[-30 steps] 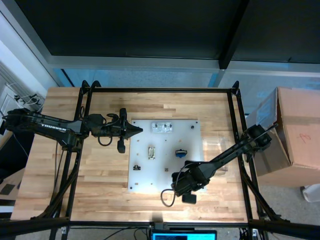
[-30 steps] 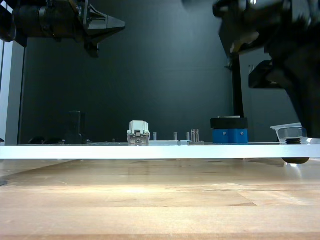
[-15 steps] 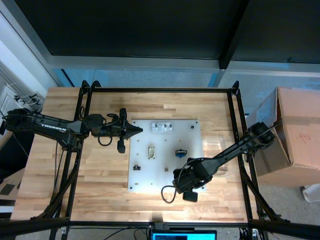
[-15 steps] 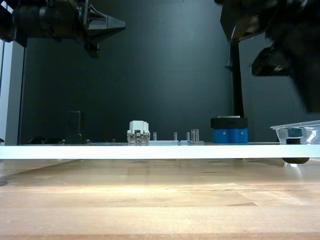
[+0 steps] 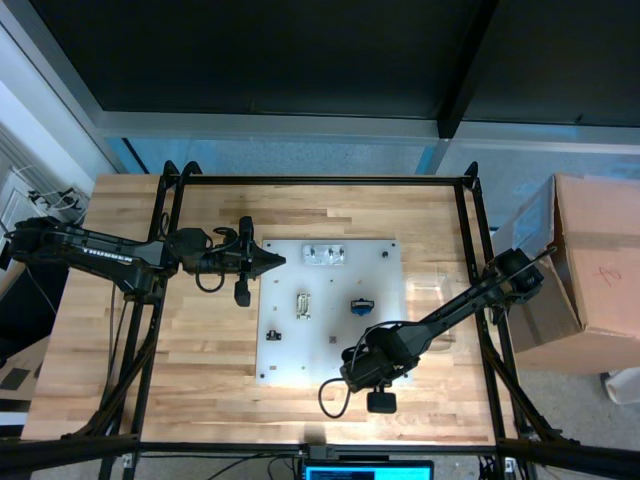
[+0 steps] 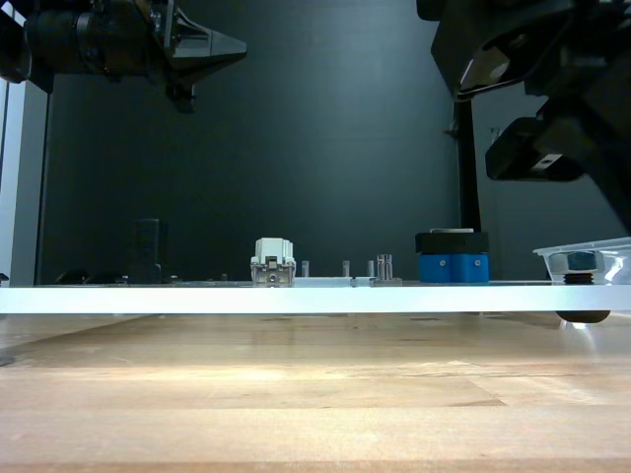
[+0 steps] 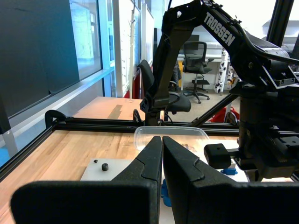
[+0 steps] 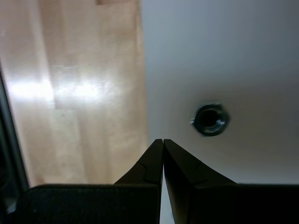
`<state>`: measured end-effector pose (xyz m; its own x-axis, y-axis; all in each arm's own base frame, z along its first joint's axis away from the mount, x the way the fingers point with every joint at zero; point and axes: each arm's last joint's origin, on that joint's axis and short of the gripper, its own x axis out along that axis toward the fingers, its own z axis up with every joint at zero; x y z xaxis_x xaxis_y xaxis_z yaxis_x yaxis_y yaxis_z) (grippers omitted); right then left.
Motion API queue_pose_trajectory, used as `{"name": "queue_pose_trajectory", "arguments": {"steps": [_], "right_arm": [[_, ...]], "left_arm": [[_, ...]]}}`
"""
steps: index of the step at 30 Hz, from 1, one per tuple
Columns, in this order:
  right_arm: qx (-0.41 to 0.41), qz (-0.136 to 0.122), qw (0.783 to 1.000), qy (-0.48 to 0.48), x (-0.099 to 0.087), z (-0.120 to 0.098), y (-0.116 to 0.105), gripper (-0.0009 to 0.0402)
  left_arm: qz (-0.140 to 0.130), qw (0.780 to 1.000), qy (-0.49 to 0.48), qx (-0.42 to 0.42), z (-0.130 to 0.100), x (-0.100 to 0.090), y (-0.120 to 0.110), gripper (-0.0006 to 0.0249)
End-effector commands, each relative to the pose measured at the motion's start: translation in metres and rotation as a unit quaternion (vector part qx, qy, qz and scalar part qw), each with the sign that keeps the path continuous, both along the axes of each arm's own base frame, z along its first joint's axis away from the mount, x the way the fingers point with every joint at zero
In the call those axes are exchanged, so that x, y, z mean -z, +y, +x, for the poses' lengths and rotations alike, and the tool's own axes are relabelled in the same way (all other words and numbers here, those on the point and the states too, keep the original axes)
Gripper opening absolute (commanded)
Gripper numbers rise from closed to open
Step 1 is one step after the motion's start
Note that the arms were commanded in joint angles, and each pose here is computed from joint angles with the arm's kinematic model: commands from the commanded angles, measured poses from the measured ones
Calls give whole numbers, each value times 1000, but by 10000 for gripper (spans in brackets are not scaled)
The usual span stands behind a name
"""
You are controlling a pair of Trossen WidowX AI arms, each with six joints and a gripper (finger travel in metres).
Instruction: Unfasten the M12 nut and place it in the container
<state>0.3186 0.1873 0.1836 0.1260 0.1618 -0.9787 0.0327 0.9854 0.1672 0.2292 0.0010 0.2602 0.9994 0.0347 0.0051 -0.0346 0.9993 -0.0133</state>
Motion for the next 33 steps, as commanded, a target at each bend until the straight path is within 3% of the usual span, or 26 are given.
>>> {"name": "queue_pose_trajectory", "arguments": {"steps": [1, 6, 8, 12, 14, 21, 25, 30, 33], "right_arm": [[3, -17, 1000, -6, 1, 1, -1, 0], [6, -32, 999, -13, 1, 1, -3, 0], [27, -67, 997, -17, 1, 0, -7, 0], [57, -178, 982, -18, -8, -6, -17, 0], [66, -194, 978, -25, -15, -6, -18, 0], [66, -164, 984, -25, -24, -6, -17, 0], [32, -97, 995, 0, -29, -5, -11, 0], [0, 7, 1000, 11, -34, 0, -1, 0], [-3, 7, 1000, 3, -27, 4, 1, 0]], "left_arm": [[0, 1000, 0, 0, 0, 0, 0, 0], [0, 1000, 0, 0, 0, 0, 0, 0], [0, 1000, 0, 0, 0, 0, 0, 0], [0, 1000, 0, 0, 0, 0, 0, 0], [0, 1000, 0, 0, 0, 0, 0, 0], [0, 1000, 0, 0, 0, 0, 0, 0], [0, 1000, 0, 0, 0, 0, 0, 0], [0, 1000, 0, 0, 0, 0, 0, 0], [0, 1000, 0, 0, 0, 0, 0, 0]]}}
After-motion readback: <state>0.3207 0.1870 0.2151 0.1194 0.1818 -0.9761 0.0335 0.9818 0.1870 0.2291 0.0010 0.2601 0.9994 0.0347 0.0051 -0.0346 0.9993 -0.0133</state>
